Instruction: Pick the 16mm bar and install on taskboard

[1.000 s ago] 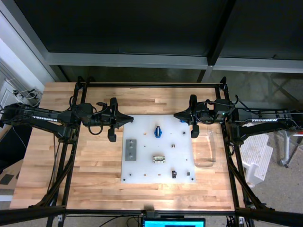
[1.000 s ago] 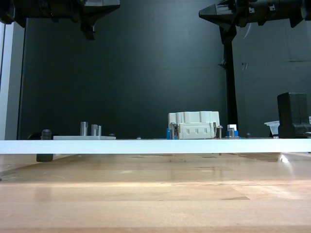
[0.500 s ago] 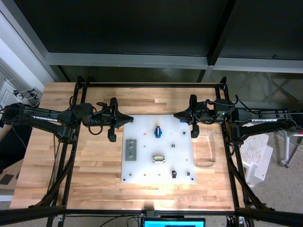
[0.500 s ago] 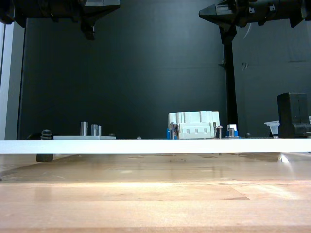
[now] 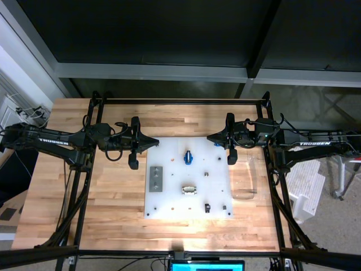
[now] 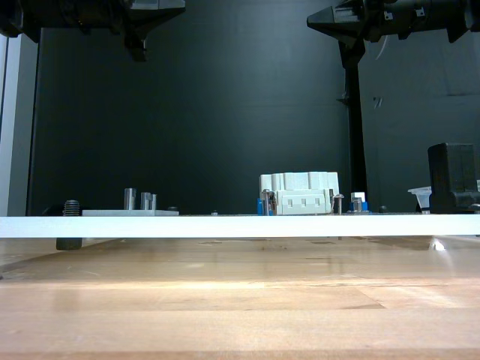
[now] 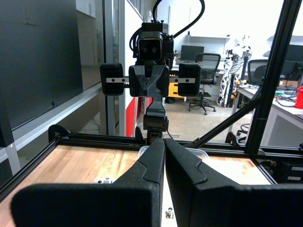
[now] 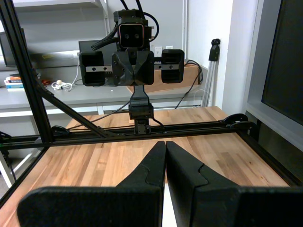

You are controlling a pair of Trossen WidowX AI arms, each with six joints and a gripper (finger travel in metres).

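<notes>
My left gripper [image 5: 155,143] hangs high above the far left corner of the white taskboard [image 5: 169,210], pointing right, fingers [image 7: 151,158] pressed together with nothing between them. My right gripper [image 5: 209,138] hangs above the far right corner, pointing left, also shut and holding nothing [image 8: 165,144]. The two face each other across the board. On the board's left a grey plate [image 5: 155,179] carries short metal pegs [image 6: 129,199]. I cannot tell which item is the 16mm bar or where it lies.
A blue part [image 5: 188,157], a white connector [image 5: 189,190] and a small black block [image 5: 207,208] stand on the board. A clear plastic container [image 5: 246,180] sits on the wood right of the board. Black frame rails run along the table's sides and back.
</notes>
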